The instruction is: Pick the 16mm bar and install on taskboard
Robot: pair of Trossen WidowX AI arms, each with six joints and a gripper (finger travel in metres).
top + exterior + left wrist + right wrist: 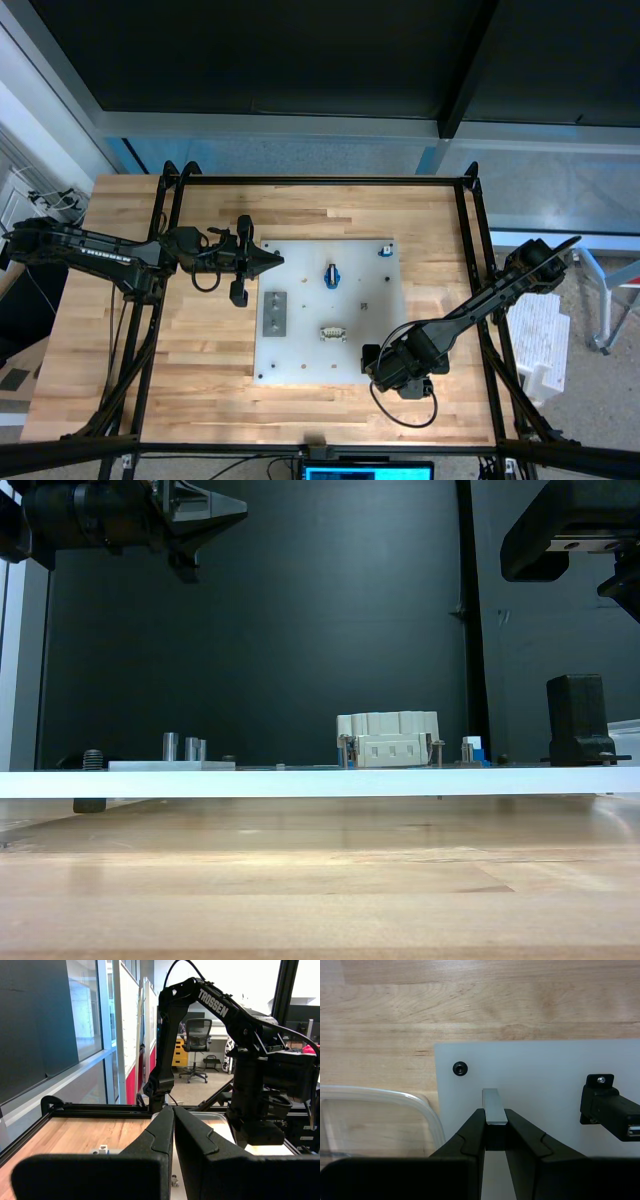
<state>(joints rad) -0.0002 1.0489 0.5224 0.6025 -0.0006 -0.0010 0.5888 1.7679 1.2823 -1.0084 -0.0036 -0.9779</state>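
R gripper point(495, 1119): mine, at near-right corner of taskboard point(540, 1070), pointing down at it. Fingers pinched on the 16mm bar point(493, 1105), gap only as wide as the bar.
16mm bar: dull grey, sticks out past my fingertips, over the white plate. Can't tell if it touches the plate.
Beside bar: black screw point(460, 1068) in the board's corner, near but apart. Black connector part point(607, 1110) stands on the plate, well apart from bar.
Tray side: clear tray point(375, 1110) on wood table point(470, 1000), rim just beside board's edge.
Board mid: silver connector point(333, 333), then grey block point(274, 313) w/ two holes toward the left edge, blue knob point(332, 276) farther back.
L gripper point(272, 259): my other one, held high over board's far-left edge, lying level, tip pointing inward. Fingers pressed together, nothing in them.
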